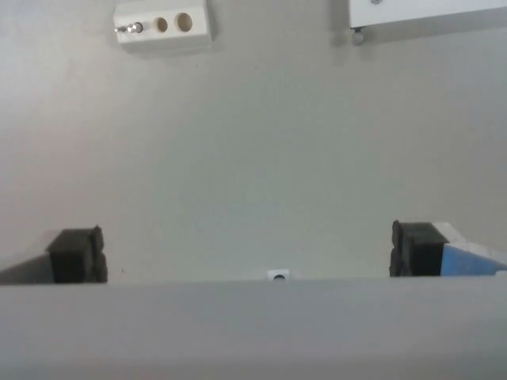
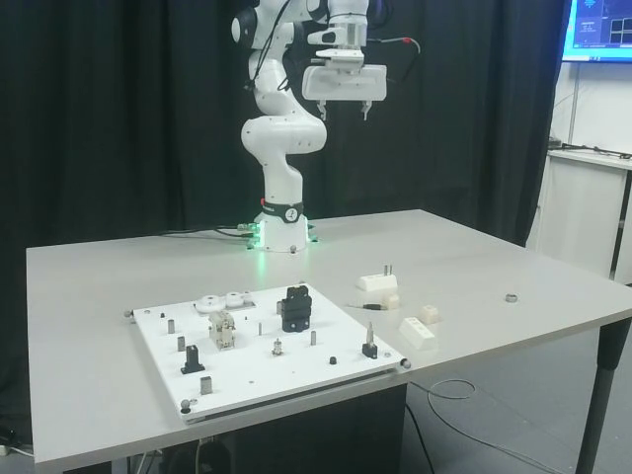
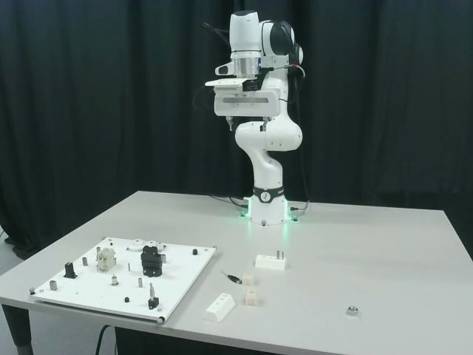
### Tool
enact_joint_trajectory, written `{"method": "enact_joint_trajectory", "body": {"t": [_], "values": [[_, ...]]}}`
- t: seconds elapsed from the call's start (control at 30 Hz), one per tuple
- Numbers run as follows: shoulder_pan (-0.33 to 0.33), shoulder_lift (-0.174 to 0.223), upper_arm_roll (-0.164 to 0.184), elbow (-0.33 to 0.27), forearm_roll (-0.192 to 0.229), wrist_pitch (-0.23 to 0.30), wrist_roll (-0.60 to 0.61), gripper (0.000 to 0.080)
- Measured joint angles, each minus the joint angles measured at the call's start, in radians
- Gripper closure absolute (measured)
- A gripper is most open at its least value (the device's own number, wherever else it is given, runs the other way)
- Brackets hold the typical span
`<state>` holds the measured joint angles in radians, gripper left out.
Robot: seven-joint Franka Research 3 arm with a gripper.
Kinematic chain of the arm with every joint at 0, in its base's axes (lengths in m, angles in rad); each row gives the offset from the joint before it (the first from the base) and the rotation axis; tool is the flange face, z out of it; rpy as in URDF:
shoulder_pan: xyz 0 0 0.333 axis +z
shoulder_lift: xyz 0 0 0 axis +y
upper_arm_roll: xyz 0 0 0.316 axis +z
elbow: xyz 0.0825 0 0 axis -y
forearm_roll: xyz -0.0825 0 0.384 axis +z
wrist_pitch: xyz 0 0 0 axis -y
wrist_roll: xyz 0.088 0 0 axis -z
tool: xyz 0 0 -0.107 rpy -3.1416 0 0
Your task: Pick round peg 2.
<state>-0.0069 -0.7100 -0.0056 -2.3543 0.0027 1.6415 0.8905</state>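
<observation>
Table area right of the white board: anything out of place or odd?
Nothing damaged or spilled. A few loose parts lie off the white board: a small ring-shaped piece sits alone near the table's far edge, and a small dark-tipped tool lies flat among the white blocks. The pincer hangs high, open.

board (image 2: 267, 380) on table (image 2: 118, 286) | peg block (image 2: 379, 282) beside board

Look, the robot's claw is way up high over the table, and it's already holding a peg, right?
Not quite. The claw is high above the grey table, but it holds nothing: the wrist view shows its fingers spread wide with only bare table between them. A peg stands in the white block far below.
</observation>
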Motion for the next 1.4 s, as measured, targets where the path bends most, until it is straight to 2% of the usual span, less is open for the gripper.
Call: {"method": "enact_joint_trajectory", "body": {"t": [1.4], "values": [[-0.002, 0.006, -0.002, 0.000, 0.000, 0.018, 0.002, 0.0003]]}}
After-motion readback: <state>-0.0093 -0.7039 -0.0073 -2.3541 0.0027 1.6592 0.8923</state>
